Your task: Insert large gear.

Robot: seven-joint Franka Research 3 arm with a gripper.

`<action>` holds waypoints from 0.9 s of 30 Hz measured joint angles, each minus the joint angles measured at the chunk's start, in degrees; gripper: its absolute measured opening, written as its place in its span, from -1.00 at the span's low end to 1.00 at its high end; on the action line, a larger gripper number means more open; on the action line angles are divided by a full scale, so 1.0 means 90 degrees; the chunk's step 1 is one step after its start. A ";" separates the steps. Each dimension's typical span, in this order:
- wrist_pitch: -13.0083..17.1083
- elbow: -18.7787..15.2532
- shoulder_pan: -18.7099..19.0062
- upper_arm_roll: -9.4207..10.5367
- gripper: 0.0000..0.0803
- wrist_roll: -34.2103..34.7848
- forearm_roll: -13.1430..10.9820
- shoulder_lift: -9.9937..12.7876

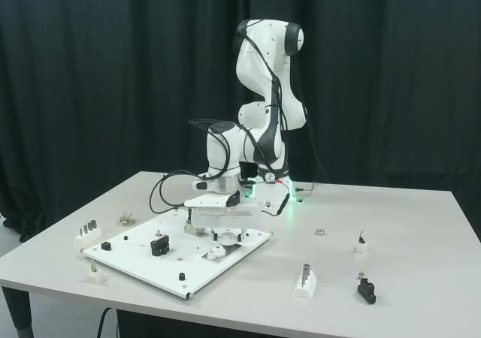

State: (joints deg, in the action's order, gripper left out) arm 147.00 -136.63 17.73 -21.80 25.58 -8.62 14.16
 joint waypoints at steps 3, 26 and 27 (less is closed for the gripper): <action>0.0005 0.0000 0.0001 0.0003 0.48 0.0000 0.0000 0.0000; 0.0057 -0.0024 0.0000 0.0026 0.48 -0.0067 -0.0005 0.0003; 0.0056 -0.0029 0.0000 0.0026 0.48 -0.0067 -0.0006 0.0003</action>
State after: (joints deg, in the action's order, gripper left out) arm 147.51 -136.89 17.73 -21.57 24.98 -8.67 14.19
